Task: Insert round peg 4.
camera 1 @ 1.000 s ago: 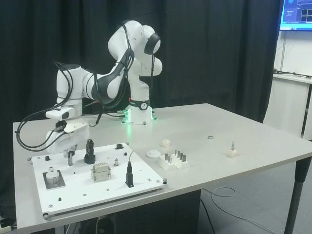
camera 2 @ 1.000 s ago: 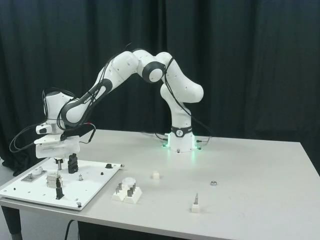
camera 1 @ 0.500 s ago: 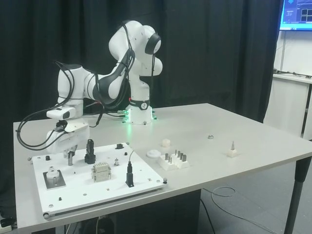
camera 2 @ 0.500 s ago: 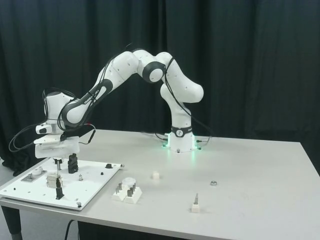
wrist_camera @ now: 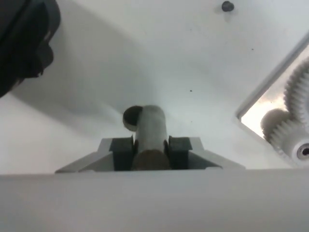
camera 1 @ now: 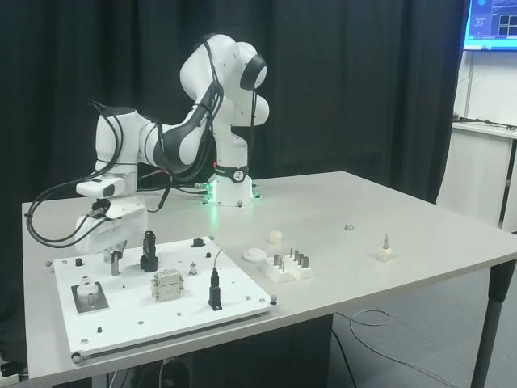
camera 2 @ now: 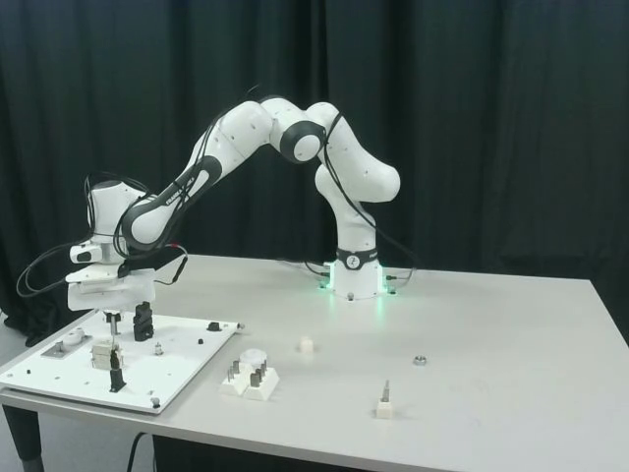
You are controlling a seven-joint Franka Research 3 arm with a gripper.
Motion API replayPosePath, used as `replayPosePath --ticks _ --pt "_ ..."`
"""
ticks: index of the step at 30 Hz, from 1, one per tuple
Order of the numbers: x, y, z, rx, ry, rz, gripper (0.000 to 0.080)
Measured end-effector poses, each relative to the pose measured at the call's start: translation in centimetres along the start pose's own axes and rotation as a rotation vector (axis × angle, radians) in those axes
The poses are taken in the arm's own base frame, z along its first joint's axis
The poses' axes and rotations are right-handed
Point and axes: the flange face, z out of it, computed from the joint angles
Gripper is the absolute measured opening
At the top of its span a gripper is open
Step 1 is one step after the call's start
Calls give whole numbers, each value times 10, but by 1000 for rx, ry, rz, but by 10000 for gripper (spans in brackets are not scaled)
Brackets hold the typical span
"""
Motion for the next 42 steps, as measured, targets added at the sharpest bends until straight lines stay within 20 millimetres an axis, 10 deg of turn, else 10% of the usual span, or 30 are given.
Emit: replayPosePath --ticks 42 --pt "-7 0 1 13 -9 24 151"
